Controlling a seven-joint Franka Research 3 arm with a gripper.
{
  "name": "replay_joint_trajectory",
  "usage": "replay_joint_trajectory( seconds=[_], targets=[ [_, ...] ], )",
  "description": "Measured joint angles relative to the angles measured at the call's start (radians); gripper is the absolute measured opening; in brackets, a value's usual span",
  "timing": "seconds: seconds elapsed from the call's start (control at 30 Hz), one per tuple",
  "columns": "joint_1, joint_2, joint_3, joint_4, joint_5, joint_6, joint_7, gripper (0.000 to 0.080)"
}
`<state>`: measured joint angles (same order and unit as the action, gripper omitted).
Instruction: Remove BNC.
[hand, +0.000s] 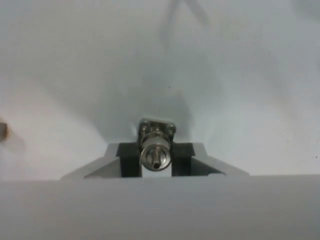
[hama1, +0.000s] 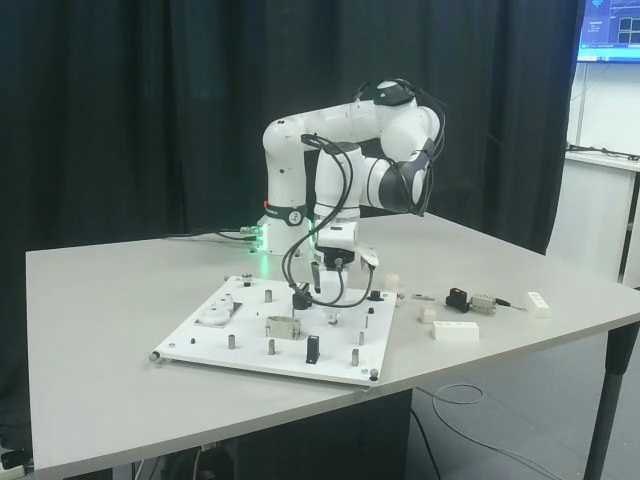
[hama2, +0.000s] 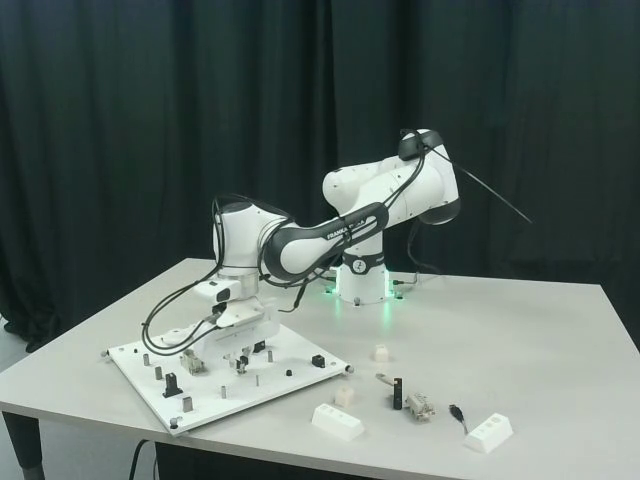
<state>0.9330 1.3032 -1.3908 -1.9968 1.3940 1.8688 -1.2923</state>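
Observation:
In the wrist view a metal BNC connector (hand: 156, 152) with a square flange sits between my two black fingers (hand: 129, 160), its barrel end facing the camera. My gripper (hand: 156, 162) is shut on its barrel, with a pad against each side. In the first room view the gripper (hama1: 333, 300) hangs just above the middle of the white board (hama1: 250, 340); the connector is too small to make out there. From the second room view the gripper (hama2: 240, 362) points down over the same board (hama2: 290, 385).
The board carries several small pegs, a black block (hama1: 313, 348), a metal piece (hama1: 283, 327) and a white round part (hama1: 218, 312). Beside it on the grey table lie white blocks (hama1: 455, 329) (hama1: 538, 304), a black part (hama1: 457, 297) and a cabled plug (hama1: 485, 303).

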Motion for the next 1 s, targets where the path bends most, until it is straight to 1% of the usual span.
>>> replay_joint_trajectory(
  seconds=[1.0],
  targets=[
    [-0.002,0.0,-0.001,0.003,0.0,0.0,-0.178,0.0123]
  ],
)
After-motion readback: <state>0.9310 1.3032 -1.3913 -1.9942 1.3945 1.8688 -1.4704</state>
